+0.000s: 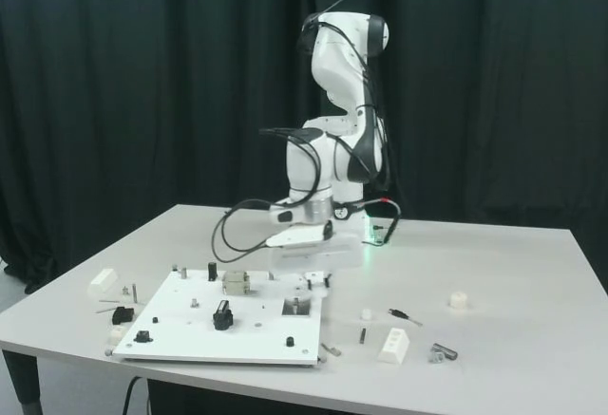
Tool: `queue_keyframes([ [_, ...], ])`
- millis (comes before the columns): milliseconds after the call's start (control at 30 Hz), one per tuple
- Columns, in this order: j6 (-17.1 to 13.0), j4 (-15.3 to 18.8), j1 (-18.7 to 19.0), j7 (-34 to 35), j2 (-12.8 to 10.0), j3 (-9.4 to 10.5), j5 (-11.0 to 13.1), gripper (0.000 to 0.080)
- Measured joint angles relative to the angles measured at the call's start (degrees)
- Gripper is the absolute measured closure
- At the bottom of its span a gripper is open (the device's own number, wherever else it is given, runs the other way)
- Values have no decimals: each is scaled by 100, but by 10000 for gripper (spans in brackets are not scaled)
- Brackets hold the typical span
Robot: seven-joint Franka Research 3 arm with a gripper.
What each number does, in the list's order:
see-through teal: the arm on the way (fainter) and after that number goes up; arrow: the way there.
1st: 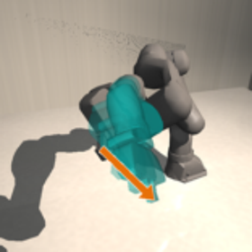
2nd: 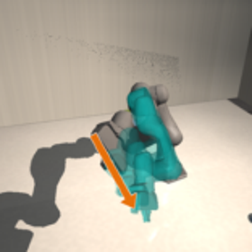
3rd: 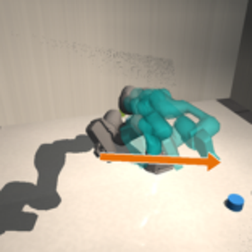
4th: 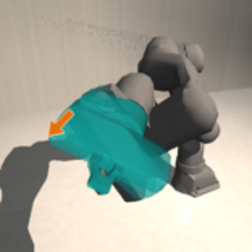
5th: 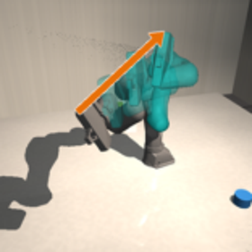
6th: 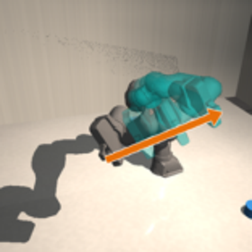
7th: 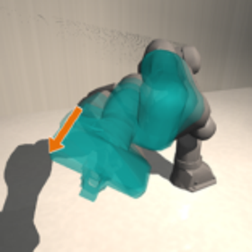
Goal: Place medium gear.
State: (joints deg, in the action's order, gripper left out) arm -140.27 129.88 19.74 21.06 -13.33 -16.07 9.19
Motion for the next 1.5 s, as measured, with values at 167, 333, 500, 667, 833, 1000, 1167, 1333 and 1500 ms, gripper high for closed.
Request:
queue_keyframes([
  [167, -147, 0, 112, 146, -86, 182, 98, 521],
  [333, -387, -3, 236, 355, -233, 283, 102, 521],
  [500, -623, -23, 353, 488, -418, 319, 102, 521],
  [667, -768, -86, 414, 562, -612, 334, 102, 521],
  [833, -863, -181, 416, 608, -798, 354, 102, 521],
  [1000, -904, -288, 414, 619, -964, 355, 102, 521],
  [1167, -913, -383, 412, 621, -1088, 356, 102, 521],
  [1333, -913, -442, 410, 621, -1166, 357, 102, 521],
  [1500, -911, -456, 408, 632, -1181, 360, 102, 431],
])
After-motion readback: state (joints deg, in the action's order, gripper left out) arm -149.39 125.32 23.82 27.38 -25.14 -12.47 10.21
